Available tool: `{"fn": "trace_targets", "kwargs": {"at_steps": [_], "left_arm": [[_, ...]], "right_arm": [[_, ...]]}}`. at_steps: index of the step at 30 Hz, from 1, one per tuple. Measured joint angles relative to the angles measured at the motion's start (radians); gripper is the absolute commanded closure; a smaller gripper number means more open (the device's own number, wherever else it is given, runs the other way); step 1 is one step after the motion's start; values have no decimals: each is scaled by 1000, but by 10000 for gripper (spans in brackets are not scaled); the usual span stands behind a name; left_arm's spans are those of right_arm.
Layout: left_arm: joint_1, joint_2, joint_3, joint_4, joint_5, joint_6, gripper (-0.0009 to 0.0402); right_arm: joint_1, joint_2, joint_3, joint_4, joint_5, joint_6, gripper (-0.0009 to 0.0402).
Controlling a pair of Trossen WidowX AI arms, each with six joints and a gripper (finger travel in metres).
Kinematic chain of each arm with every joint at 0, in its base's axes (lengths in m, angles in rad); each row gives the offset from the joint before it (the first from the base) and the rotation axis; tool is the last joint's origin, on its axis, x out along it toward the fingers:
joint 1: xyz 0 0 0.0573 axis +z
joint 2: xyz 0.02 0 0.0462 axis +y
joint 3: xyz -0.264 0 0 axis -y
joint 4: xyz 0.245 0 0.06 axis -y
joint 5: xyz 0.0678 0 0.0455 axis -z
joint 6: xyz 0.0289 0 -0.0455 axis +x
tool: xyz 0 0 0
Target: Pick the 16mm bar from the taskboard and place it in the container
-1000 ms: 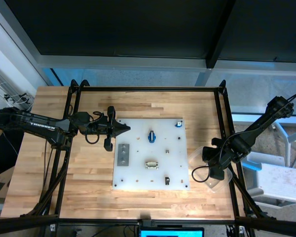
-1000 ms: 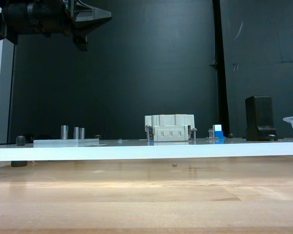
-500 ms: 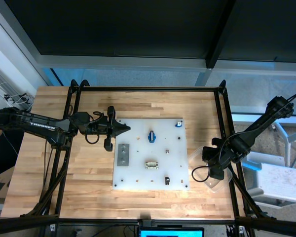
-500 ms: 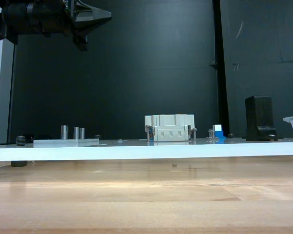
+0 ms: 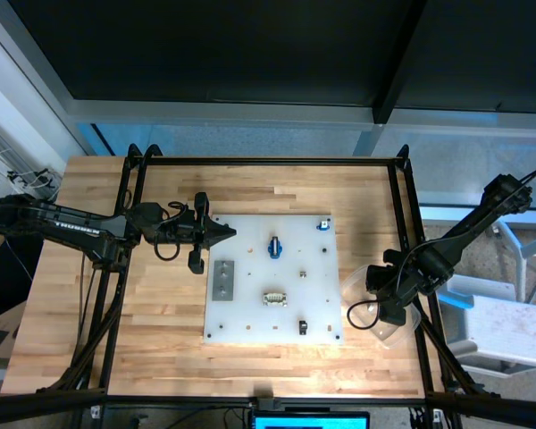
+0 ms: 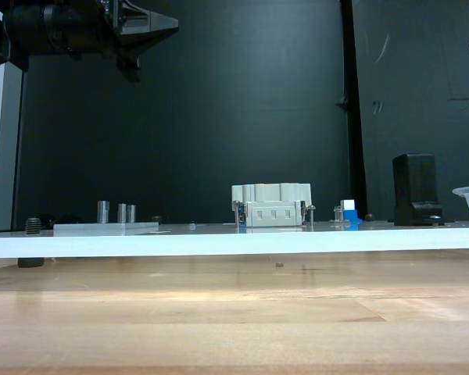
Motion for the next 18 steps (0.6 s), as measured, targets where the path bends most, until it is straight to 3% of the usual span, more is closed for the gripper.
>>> {"fn": "trace_targets", "kwargs": {"at_steps": [9, 18], "left_arm": [[0, 0, 0, 0, 0, 0, 393], [0, 0, 0, 0, 0, 0, 393]], "right_arm": [[0, 0, 0, 0, 0, -1, 153], [0, 0, 0, 0, 0, -4, 144]]}}
